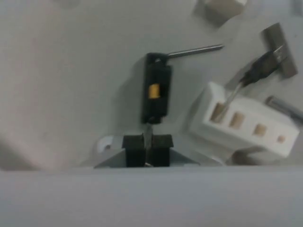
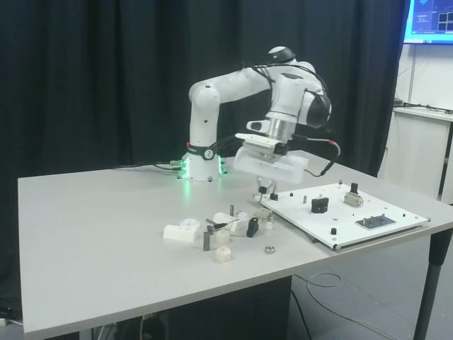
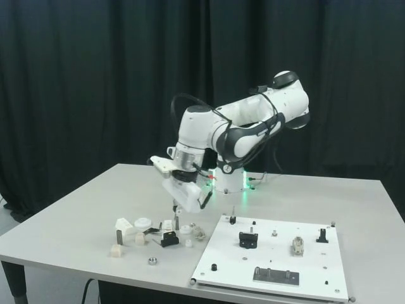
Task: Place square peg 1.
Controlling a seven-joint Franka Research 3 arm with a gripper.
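Square peg 1 (image 1: pixel 148 135) is, as best you can judge, the thin grey metal sliver pinched in the gripper (image 1: pixel 147 150), whose two black fingers stand narrow, almost touching, with only that sliver between them. In the room views the gripper (image 2: pixel 263 190) hangs low over the grey table (image 2: pixel 92 227), beside the left far corner of the white board (image 2: pixel 347 219), over the scatter of loose parts. Directly beneath it lies a black part (image 1: pixel 156 92) with a metal rod sticking out, and next to that a white block (image 1: pixel 246 137) with a row of four square holes, graded large to small, and a USB plug (image 1: pixel 262 66). Expect the peg to be light, stiff and smooth, so it can slip or twist in the pads; hold it on two opposite flat faces, high up, leaving the lower end free to enter a hole. You will find no brand, label or readable writing on any part, and the screen (image 2: pixel 432 21) at the far right is too small to read
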